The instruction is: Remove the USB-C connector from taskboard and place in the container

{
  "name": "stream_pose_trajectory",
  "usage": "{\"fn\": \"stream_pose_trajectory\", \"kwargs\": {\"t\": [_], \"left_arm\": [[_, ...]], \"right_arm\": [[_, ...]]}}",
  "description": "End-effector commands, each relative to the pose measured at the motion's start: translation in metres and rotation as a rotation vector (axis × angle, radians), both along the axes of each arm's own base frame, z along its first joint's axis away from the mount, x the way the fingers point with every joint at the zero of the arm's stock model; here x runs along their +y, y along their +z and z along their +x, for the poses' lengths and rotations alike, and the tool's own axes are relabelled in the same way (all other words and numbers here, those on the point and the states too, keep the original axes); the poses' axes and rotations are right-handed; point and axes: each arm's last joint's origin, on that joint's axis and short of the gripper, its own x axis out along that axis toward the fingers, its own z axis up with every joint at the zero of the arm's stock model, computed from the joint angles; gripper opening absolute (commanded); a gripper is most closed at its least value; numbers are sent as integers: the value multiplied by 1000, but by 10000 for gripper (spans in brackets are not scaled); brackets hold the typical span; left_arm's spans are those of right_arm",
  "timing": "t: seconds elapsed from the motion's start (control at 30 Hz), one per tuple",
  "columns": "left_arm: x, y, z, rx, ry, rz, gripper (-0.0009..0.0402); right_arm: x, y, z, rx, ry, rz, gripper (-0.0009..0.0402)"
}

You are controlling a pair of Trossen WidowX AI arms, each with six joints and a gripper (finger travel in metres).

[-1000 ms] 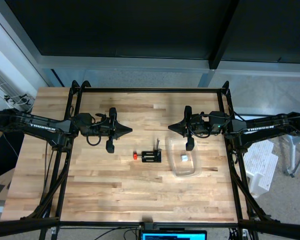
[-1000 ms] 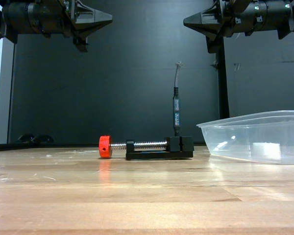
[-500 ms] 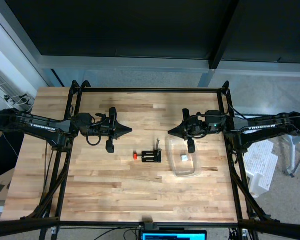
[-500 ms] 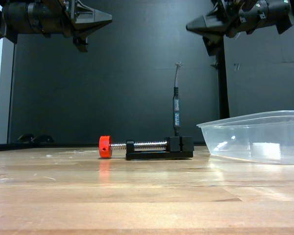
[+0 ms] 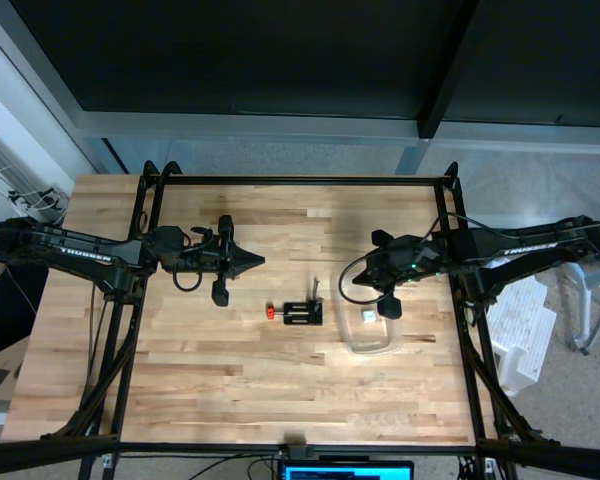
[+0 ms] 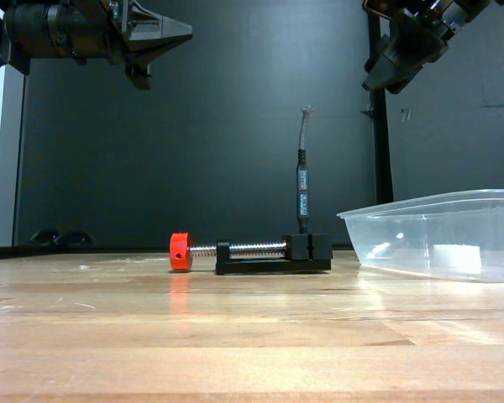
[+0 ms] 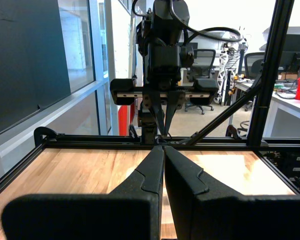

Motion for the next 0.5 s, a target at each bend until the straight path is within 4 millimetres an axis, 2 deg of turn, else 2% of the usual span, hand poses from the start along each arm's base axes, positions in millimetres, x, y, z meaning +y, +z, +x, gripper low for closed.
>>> {"fn": "stream_pose_trajectory", "kwargs": {"t": [0.03,0.3,0.5], "left_arm": [[0,0,0,0,0,0,0],[0,0,0,0,0,0,0],[0,0,0,0,0,0,0]], "right_arm": [[1,3,8,89,1,-10,0],[6,-3,35,202,6,-23,4],[11,-14,53,254,11,-25,36]]}}
